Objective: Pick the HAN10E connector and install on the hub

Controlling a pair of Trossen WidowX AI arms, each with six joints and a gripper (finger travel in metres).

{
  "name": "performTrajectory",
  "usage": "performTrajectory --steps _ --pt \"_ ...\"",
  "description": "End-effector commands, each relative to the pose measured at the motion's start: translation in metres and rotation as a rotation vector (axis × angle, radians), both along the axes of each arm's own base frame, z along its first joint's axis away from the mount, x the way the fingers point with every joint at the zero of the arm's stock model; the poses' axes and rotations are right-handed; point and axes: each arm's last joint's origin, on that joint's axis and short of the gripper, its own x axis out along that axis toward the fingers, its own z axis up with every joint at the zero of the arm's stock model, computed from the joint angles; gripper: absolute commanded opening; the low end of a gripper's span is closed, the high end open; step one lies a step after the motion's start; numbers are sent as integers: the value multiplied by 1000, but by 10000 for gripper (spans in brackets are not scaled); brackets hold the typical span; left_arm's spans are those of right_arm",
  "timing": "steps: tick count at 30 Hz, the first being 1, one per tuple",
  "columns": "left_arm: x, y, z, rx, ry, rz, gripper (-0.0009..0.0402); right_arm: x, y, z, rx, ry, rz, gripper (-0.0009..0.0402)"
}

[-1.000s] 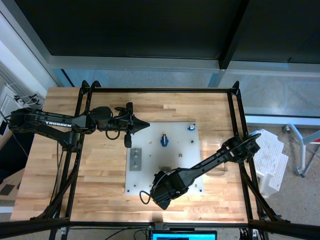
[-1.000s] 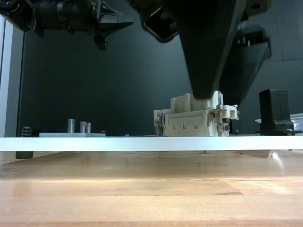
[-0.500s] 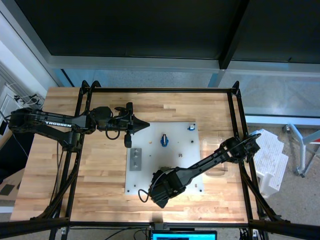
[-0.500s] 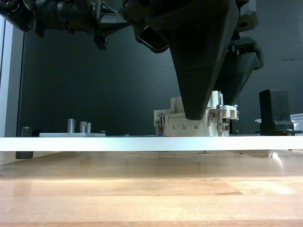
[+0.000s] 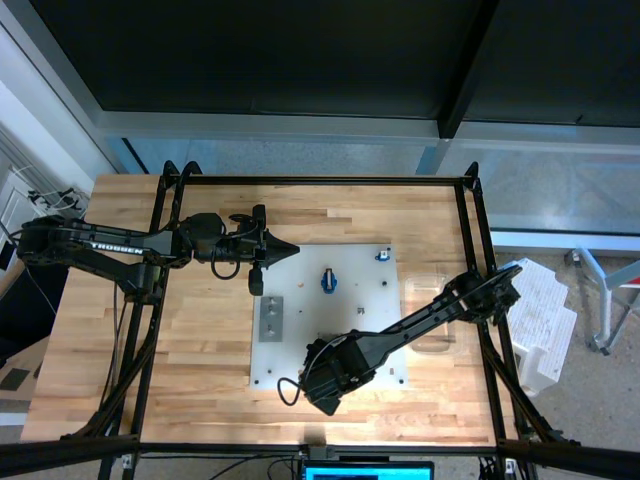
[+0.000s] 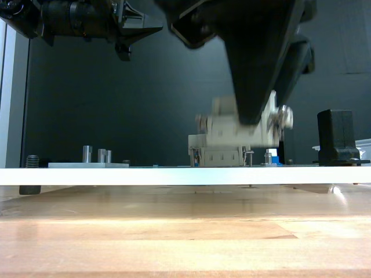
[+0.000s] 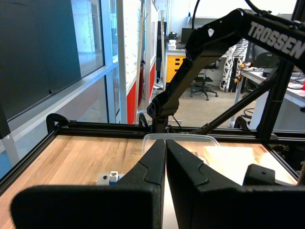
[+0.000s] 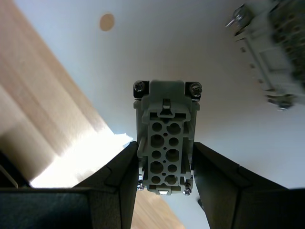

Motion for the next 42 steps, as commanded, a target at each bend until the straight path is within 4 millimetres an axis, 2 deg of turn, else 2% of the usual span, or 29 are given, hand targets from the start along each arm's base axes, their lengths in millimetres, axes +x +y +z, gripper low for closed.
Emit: performTrajectory --steps 1,7,15,19,29,35,42 --pt "0 0 0 0 0 0 0 -6 -3 15 -11 -6 77 82" --pt "0 0 0 0 0 0 0 -21 -17 51 -19 -25 195 64" --pt "0 0 0 0 0 0 0 -37 -56 96 -96 -65 334 64" --pt "0 0 0 0 1 0 0 -41 -75 105 -138 -40 403 62" --pt "0 1 2 3 -19 39 0 -44 -122 125 -222 -51 435 62" --pt "0 0 -1 -3 7 -2 0 -48 -149 136 -265 -54 484 62" --pt "1 -1 2 33 -15 -19 0 -50 -176 142 -231 -65 527 62"
